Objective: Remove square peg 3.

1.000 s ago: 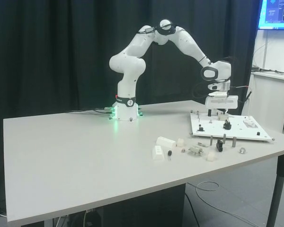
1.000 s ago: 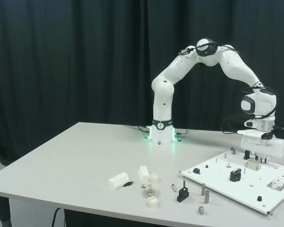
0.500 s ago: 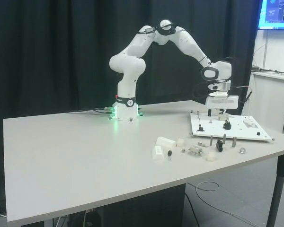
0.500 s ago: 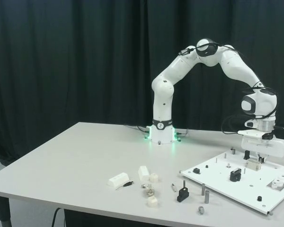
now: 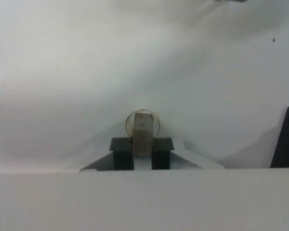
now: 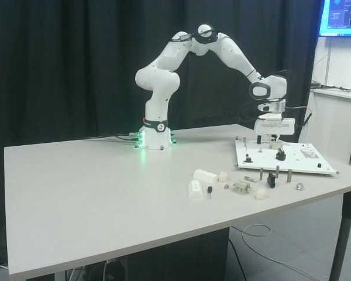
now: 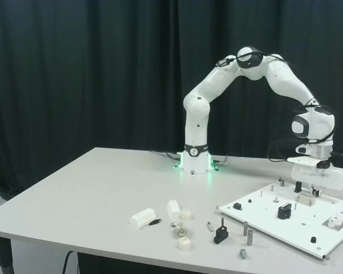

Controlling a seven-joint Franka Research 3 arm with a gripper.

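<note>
Wrist view: the gripper (image 5: 142, 153) has its black jaws pinching a small grey peg (image 5: 143, 134), which stands upright over a round socket in the white board (image 5: 77, 77). First room view: the white arm (image 6: 222, 52) reaches from its green-lit base to the board (image 6: 298, 164) at the bench's (image 6: 93, 187) far end, with loose white blocks (image 6: 203, 175) lying nearby. Second room view: the gripper (image 7: 312, 193) hangs low over the board's (image 7: 263, 220) back edge.
</note>
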